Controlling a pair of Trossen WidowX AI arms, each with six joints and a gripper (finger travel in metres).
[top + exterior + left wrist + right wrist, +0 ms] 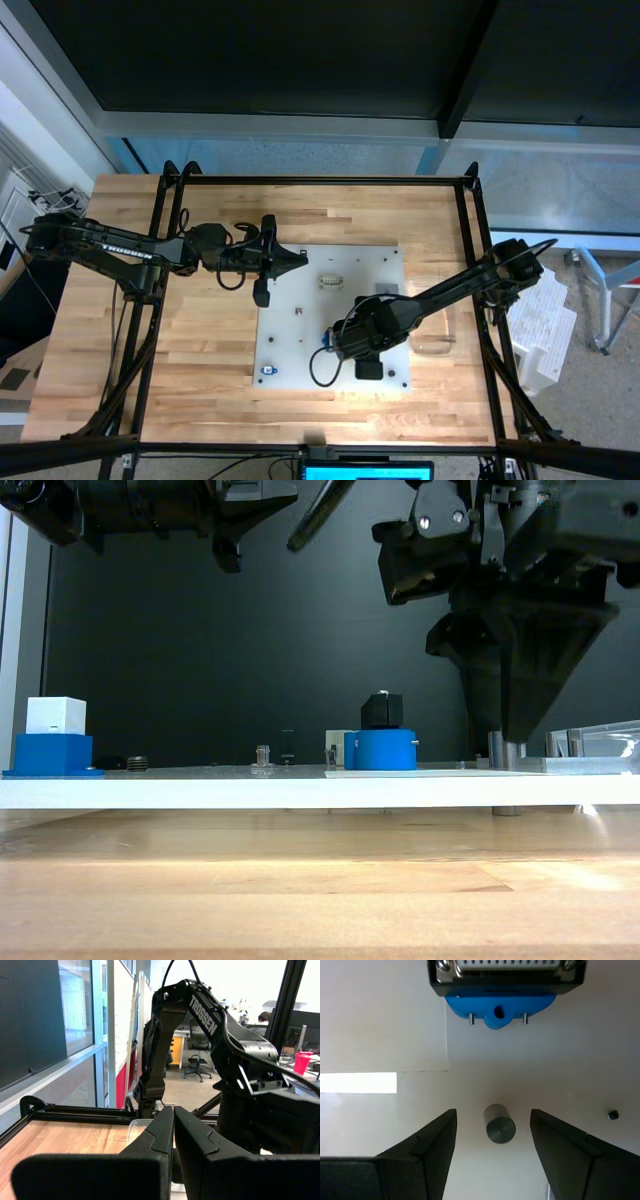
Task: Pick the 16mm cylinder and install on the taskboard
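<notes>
One grey 16mm cylinder [499, 1125] upright within right gripper [492, 1112]; left gripper [298, 258] aloft.

Light wood plank worktop [200, 380] inside a black metal frame [320, 181]. Behind it, a dark panel [280, 60] above a grey ledge [270, 125]. Past the right edge: grey floor [610, 200], white paper stack [545, 330], metal stand [597, 295]. Past the left edge: white unit [25, 200] with cables. Blue-lit screen [367, 470] at the near edge. Low view: flat dark backdrop [300, 630]. Left wrist view: bright open office with tall windows [75, 1015], a white partition [122, 1035] with a red base, office chair [197, 1057], beige floor [185, 1092], red bin [302, 1062], seated person [264, 1016].
</notes>
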